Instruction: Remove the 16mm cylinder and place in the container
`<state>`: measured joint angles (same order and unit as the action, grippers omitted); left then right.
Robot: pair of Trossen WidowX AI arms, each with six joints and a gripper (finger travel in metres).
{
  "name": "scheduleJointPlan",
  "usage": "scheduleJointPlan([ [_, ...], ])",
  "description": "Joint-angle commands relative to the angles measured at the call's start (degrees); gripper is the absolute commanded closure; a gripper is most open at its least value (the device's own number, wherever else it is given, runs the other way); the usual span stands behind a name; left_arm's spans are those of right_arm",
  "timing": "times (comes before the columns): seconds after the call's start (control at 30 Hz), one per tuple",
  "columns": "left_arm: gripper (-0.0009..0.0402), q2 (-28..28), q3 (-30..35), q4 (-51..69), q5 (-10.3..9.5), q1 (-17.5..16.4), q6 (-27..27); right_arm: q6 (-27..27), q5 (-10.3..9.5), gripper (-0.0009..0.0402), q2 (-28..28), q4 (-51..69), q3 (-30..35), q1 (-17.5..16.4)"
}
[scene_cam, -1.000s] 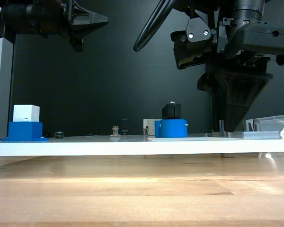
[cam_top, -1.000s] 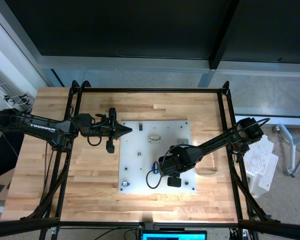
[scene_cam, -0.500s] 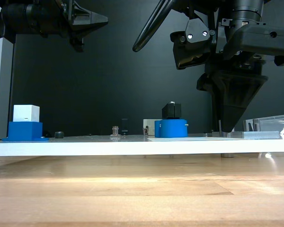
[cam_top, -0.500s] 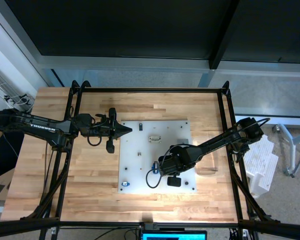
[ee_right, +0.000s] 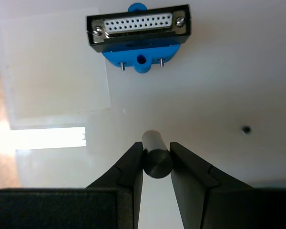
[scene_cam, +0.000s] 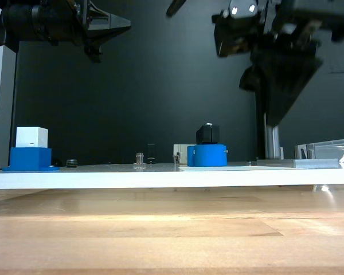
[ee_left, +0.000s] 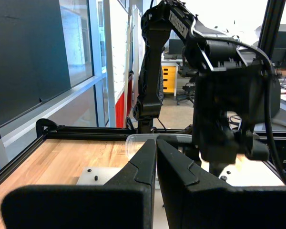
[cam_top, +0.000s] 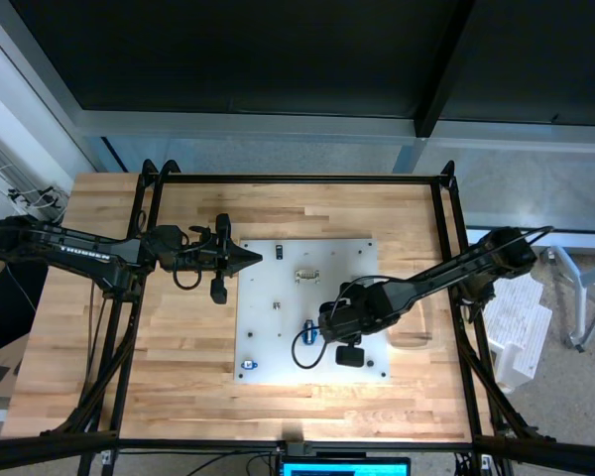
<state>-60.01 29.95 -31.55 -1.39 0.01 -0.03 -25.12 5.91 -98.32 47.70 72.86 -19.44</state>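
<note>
Right pincer [scene_cam: 270,118] has gone up since half a second back and taken the cylinder [scene_cam: 271,143] with it. The stub that poked out under the board [scene_cam: 160,175] is gone. Low view shows the cylinder upright, clamped near its top, lower end close to the board surface; can't tell if it's fully clear. Right wrist view adds what low can't: cylinder [ee_right: 156,161] end-on, pinched between both fingers [ee_right: 126,171], over bare white board, with a blue connector mount [ee_right: 139,59] beyond. High view hides the cylinder under the pincer [cam_top: 329,322] but shows the container [cam_top: 414,322] on the worktop [cam_top: 178,347], just beside the board's right edge and apart from the pincer. Right arm reaches in from the right edge, pincer pointing straight down. Left pincer [cam_top: 250,257] is closed, fingers together in its wrist view. Left arm is level and high, tip at the board's left edge.
</note>
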Motion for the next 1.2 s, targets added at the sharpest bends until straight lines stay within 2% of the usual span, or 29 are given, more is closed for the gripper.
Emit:
scheduleJointPlan([
  [0.03, 0.0393, 0.0, 0.0, 0.0, 0.0, -0.02, 0.0, 0.33, 0.15, 0.0393, 1.97, 2.58, 1.68, 0.57],
  [0.17, 0.0393, 0.0, 0.0, 0.0, 0.02, -0.02, 0.0, 1.25, 2.12, 0.0393, 3.72, 7.85, 4.76, 0.85],
  [0.33, 0.0393, 0.0, 0.0, 0.0, 0.0, 0.0, 0.0, 1.86, 2.12, 0.0393, 5.18, 10.49, 6.67, 0.94],
  [0.6, 0.0393, 0.0, 0.0, 0.02, 0.0, 0.0, 0.0, 1.81, 2.12, 0.0393, 6.62, 10.75, 4.83, 0.92],
  [0.73, 0.0393, 0.0, 0.0, 0.0, 0.0, 0.0, 0.0, 1.18, 2.1, 0.0393, 10.14, 10.78, 1.29, 0.68],
  [1.2, 0.0393, 0.0, 0.0, 0.0, 0.0, -0.02, 0.0, -3.56, 2.08, 0.0393, 27.74, 12.92, -16.76, -2.99],
])
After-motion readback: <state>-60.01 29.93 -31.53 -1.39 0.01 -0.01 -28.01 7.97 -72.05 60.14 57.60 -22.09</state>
